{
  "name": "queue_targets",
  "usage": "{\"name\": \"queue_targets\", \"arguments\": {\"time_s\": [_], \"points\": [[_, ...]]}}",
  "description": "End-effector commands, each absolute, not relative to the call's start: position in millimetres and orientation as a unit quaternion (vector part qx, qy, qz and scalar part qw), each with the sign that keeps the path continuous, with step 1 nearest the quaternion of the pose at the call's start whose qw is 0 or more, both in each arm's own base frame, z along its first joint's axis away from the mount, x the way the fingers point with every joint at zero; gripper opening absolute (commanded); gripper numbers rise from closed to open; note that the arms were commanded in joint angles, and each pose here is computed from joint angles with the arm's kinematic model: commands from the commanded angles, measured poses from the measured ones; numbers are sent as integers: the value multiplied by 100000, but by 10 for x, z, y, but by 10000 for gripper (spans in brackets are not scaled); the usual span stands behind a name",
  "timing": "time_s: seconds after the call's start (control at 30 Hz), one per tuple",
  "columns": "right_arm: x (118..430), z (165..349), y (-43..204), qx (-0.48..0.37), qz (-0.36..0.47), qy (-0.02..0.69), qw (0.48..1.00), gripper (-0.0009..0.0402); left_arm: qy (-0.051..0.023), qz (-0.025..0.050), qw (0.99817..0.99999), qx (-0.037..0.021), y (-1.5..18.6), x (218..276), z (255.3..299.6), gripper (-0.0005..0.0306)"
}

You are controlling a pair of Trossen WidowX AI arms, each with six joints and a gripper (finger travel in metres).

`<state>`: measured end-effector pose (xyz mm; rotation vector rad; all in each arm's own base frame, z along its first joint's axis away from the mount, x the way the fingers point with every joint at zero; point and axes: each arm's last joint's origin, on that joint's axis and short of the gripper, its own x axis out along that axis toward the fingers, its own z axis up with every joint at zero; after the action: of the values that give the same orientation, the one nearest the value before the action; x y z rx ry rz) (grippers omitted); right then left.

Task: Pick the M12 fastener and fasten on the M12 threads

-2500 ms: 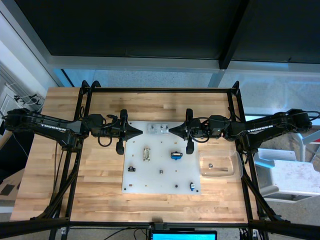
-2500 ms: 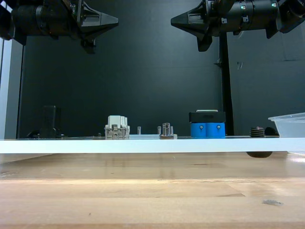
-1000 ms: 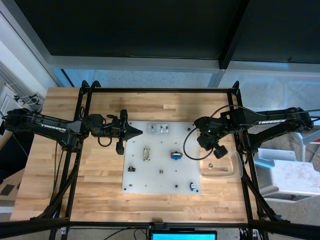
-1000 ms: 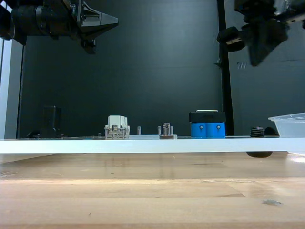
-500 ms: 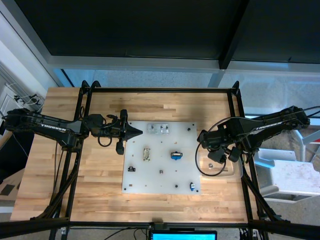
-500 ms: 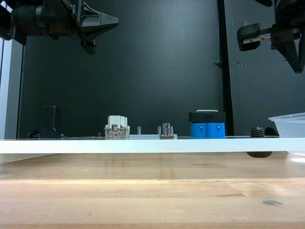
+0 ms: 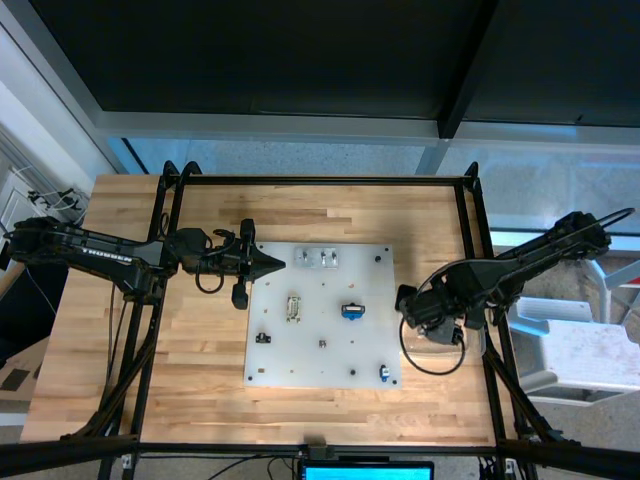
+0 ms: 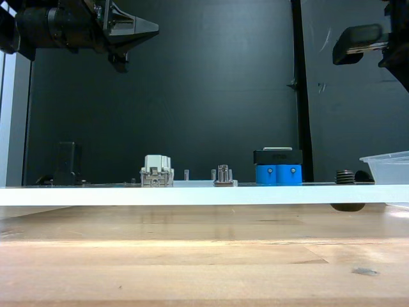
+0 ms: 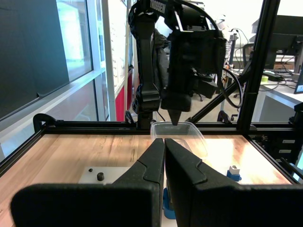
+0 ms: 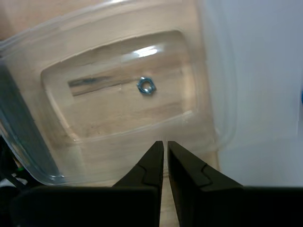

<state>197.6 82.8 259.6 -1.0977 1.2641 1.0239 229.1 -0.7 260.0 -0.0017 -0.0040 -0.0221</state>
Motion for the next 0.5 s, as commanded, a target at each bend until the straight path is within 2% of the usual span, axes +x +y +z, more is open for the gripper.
{"name": "queue_targets", "arguments": {"time_s": [0.03,0.27,0.5], "points": [[1983,2553,854,-47139,43812,52595,55608,42,-237,-1106,99994,-83,-7,2292,2602,0],[1987,2421,871,-52895,48745,47145,51023,85,-237,-1106,99994,-83,-7,2292,2602,0],[1952,2220,874,-54477,51371,46317,47414,122,-237,-1087,99994,-83,-6,2292,2602,0]]}}
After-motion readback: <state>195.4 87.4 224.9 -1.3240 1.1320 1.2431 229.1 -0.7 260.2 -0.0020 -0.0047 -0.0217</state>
